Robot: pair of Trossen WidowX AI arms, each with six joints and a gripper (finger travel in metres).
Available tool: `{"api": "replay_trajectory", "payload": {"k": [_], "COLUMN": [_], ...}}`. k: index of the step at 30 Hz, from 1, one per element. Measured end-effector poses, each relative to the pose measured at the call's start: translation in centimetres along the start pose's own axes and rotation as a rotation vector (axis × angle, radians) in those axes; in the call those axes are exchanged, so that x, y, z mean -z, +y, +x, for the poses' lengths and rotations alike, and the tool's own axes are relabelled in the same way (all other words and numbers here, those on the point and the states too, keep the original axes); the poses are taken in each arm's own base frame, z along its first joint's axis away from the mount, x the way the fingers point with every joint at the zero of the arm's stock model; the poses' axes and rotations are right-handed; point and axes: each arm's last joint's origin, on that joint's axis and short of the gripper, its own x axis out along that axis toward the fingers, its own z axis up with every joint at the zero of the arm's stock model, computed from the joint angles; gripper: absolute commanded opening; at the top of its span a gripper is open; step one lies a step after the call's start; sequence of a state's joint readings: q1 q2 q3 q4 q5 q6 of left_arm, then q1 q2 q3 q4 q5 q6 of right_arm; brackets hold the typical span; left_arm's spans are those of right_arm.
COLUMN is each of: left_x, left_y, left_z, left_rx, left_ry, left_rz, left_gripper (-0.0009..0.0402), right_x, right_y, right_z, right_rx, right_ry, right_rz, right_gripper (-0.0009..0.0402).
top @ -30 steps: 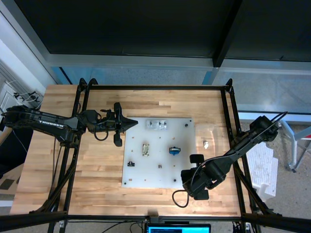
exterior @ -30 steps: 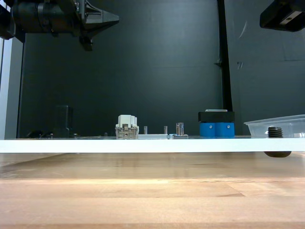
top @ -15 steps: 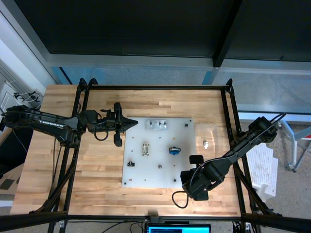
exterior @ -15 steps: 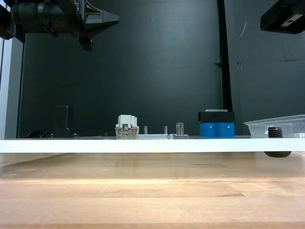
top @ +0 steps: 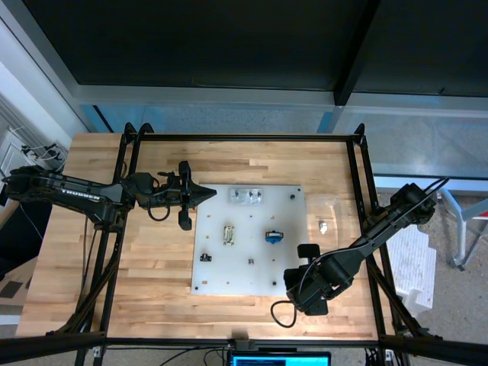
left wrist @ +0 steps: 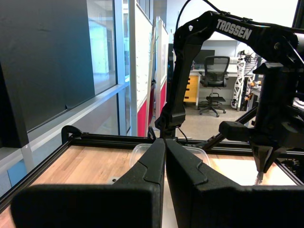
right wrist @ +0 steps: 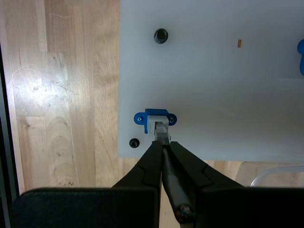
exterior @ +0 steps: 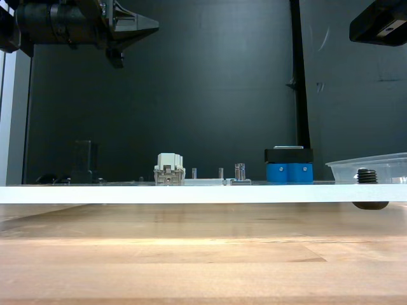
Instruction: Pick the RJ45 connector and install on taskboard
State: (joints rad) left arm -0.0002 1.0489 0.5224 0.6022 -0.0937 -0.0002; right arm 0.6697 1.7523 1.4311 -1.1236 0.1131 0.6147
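The right gripper (right wrist: 162,142) is held over the near right corner of the board (right wrist: 213,85). Its jaws are closed on a dark cable (right wrist: 173,185), which runs back between them. The connector (right wrist: 161,128), a small grey plug on the cable's end, is seen sticking out just ahead of the jaw tips. Its front end is met by the opening of a blue socket (right wrist: 155,113) fixed to the board directly ahead of the jaws. Whether it is seated inside cannot be told. A black screw (right wrist: 134,142) is set in the board just to one side of the jaw tips, beside the socket. The board's edge passes beneath the tips, and bare table (right wrist: 66,95) is seen beyond the screw on that side. Behind the tips on the other side, part of the clear rim of a tray (right wrist: 273,170) is seen.

The left gripper (left wrist: 165,140) is held high over the table, off the board's far left corner. Its jaws are pressed together, and nothing is held between them. Well ahead of those jaws, across the board, the right arm (left wrist: 190,71) is seen.
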Motion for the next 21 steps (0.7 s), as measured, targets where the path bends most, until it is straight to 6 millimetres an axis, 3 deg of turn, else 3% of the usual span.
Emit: {"api": "replay_trajectory", "payload": {"k": [21], "left_x": [-0.02], "left_y": [0.0], "left_z": [0.0], "left_rx": [0.0], "left_ry": [-0.001], "left_rz": [0.0], "left_gripper": [0.0], "right_x": [0.1], "right_y": [0.04], "right_z": [0.04], "right_rx": [0.002], "right_ry": [0.004], "right_rz": [-0.009], "right_gripper": [0.0]}}
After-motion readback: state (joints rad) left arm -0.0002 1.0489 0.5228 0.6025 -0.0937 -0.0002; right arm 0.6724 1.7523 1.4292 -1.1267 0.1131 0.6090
